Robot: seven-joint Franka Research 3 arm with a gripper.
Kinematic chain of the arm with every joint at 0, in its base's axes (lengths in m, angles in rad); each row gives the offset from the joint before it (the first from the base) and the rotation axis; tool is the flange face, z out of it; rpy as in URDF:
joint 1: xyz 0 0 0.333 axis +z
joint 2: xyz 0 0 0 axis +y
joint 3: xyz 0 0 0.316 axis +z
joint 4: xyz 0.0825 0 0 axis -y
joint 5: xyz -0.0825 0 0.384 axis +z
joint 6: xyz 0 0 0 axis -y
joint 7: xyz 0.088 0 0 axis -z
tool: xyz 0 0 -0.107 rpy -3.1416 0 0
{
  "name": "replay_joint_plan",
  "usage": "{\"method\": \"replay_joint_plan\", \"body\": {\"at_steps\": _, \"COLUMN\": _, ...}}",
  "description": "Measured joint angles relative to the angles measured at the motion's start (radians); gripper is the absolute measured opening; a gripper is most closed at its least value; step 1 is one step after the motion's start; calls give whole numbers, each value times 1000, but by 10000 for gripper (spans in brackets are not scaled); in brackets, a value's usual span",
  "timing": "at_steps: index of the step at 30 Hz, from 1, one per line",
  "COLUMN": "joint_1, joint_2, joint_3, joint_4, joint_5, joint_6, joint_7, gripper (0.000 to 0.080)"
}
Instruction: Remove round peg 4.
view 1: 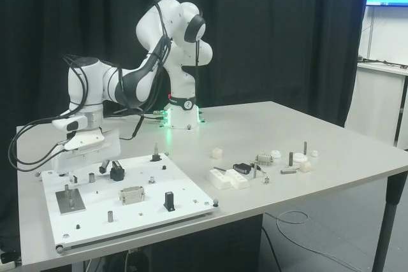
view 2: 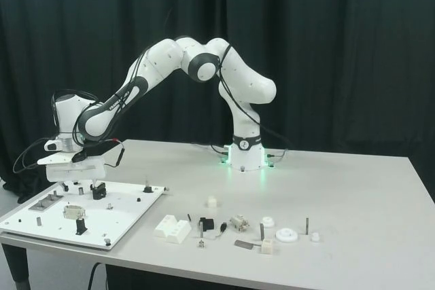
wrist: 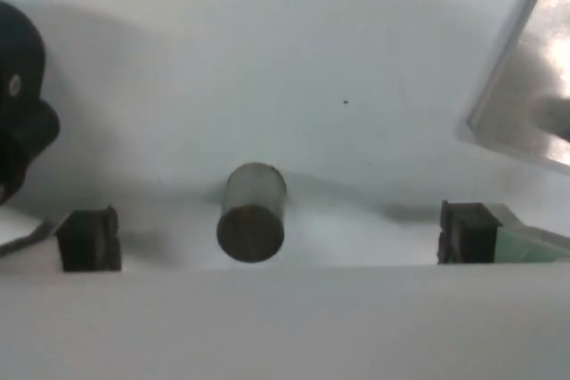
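Tool (wrist: pixel 276 242) spread wide, both fingertips (wrist: pixel 89 239) clear of round peg 4 (wrist: pixel 252 213), which stands upright between them on the white board (view 1: pixel 185 186), not gripped. In the first room view the tool (view 1: pixel 89 162) hangs low over the far left part of the board, the peg (view 1: pixel 92 177) just under it. The second room view shows the tool (view 2: pixel 73 183) at the board's (view 2: pixel 129 219) far left edge, arm stretched out from its base (view 2: pixel 246 157) at the far side of the grey worktop (view 1: pixel 306 132). A black fixture (view 1: pixel 116 171) sits on the board just right of the peg. A metal plate (wrist: pixel 534 77) lies near the peg in the wrist view. Loose white parts (view 1: pixel 228 178) lie on the worktop right of the board, well apart from the tool.
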Motion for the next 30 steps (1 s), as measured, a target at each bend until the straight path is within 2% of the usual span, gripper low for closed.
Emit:
{"method": "replay_joint_plan", "body": {"at_steps": 5, "joint_1": 0, "joint_2": 2, "joint_3": 1, "joint_4": 0, "joint_5": 9, "joint_6": 3, "joint_7": 0, "gripper": 800}}
{"method": "replay_joint_plan", "body": {"at_steps": 6, "joint_1": 0, "joint_2": 3, "joint_3": 1, "joint_4": 0, "joint_5": 13, "joint_6": 4, "joint_7": 0, "gripper": 708}}
{"method": "replay_joint_plan", "body": {"at_steps": 10, "joint_1": 0, "joint_2": 5, "joint_3": 1, "joint_4": 0, "joint_5": 22, "joint_6": 8, "joint_7": 1, "gripper": 708}}
{"method": "replay_joint_plan", "body": {"at_steps": 11, "joint_1": 0, "joint_2": 6, "joint_3": 1, "joint_4": 0, "joint_5": 23, "joint_6": 9, "joint_7": 1, "gripper": 531}}
{"method": "replay_joint_plan", "body": {"at_steps": 16, "joint_1": 0, "joint_2": 7, "joint_3": 1, "joint_4": 0, "joint_5": 28, "joint_6": 12, "joint_7": 1, "gripper": 531}}
{"method": "replay_joint_plan", "body": {"at_steps": 20, "joint_1": 2, "joint_2": 7, "joint_3": 1, "joint_4": -1, "joint_5": 33, "joint_6": -8, "joint_7": 2, "gripper": 531}}
{"method": "replay_joint_plan", "body": {"at_steps": 21, "joint_1": 3, "joint_2": 6, "joint_3": 0, "joint_4": -1, "joint_5": 34, "joint_6": -9, "joint_7": 3, "gripper": 161}}
{"method": "replay_joint_plan", "body": {"at_steps": 30, "joint_1": 3, "joint_2": 5, "joint_3": 0, "joint_4": -1, "joint_5": 34, "joint_6": -19, "joint_7": 21, "gripper": 147}}
